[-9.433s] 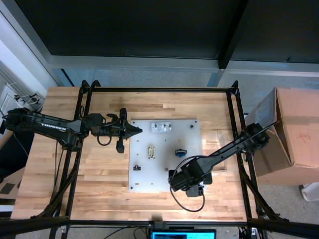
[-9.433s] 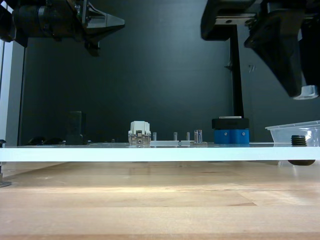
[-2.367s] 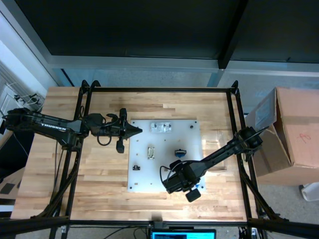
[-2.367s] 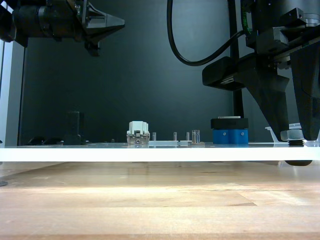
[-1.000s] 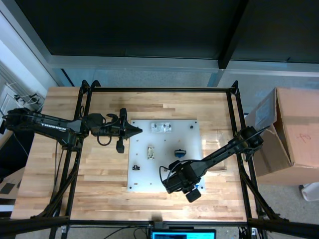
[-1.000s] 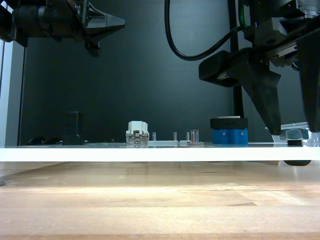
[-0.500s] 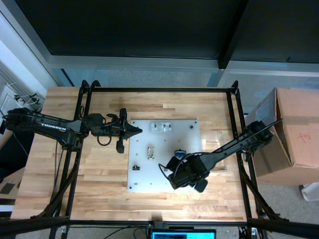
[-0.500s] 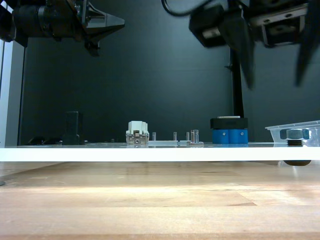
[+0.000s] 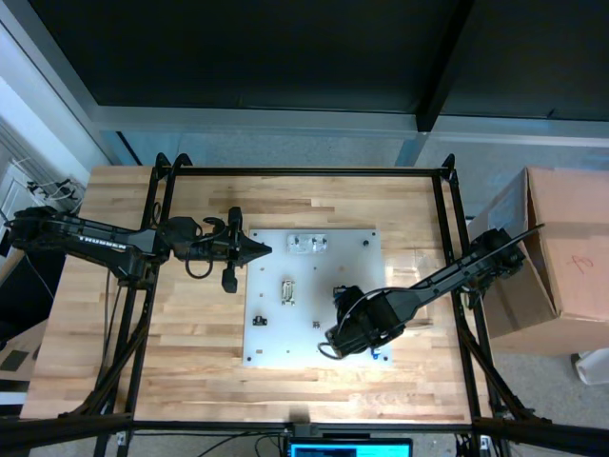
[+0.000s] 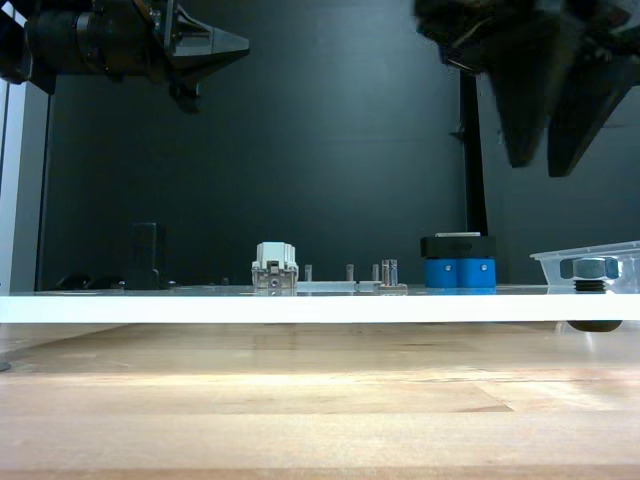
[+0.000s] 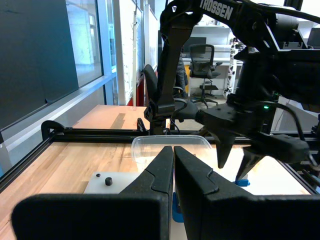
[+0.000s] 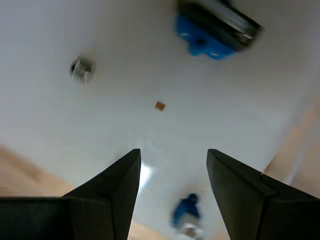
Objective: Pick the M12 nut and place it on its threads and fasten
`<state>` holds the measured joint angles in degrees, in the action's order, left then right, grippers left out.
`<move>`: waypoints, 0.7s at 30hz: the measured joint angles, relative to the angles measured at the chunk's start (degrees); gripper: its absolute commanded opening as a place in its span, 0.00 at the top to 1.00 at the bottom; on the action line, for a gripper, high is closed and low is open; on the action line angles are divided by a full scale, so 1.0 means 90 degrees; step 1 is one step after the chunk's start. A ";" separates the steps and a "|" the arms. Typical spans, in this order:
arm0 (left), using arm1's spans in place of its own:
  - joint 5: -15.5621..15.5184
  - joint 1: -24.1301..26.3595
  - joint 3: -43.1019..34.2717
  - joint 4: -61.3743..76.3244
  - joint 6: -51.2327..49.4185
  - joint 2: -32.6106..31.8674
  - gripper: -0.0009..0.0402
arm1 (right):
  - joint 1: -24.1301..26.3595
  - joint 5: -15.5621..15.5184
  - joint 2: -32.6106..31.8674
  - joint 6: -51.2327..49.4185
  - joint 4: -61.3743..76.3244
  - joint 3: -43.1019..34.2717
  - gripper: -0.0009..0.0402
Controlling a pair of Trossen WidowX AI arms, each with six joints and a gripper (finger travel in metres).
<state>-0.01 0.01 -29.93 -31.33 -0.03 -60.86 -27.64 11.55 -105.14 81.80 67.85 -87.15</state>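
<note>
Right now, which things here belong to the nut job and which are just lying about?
Job: M12 nut on its stud; right gripper open, raised over the board; left gripper shut, high over its left edge.
Lying about: blue block, white connector, clear tray.

Free gap between nut [image 10: 596, 268] and right gripper [image 10: 540, 168] above

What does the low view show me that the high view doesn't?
Low view only: the silver nut sits free on its stud, ribs showing below it. High view only: the cardboard box right of the table. Both: the left pincer, shut, raised at the board's left edge; the right pincer, open, above the board's near right part.
</note>
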 measured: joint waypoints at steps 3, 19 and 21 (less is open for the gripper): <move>-0.0002 0.0000 -0.0002 0.0000 0.0000 0.0000 0.98 | -0.0010 -0.0039 0.0000 -0.0223 0.0015 0.0000 0.53; 0.0000 0.0000 0.0000 0.0000 0.0000 0.0000 0.98 | -0.0015 -0.0078 0.0000 -0.5044 -0.0211 0.0005 0.54; 0.0000 0.0000 0.0000 0.0000 0.0000 0.0000 0.98 | -0.0015 -0.0119 0.0000 -0.5095 -0.0257 0.0005 0.55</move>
<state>-0.01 0.01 -29.93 -31.33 -0.03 -60.86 -27.77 10.48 -105.14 35.94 65.54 -87.11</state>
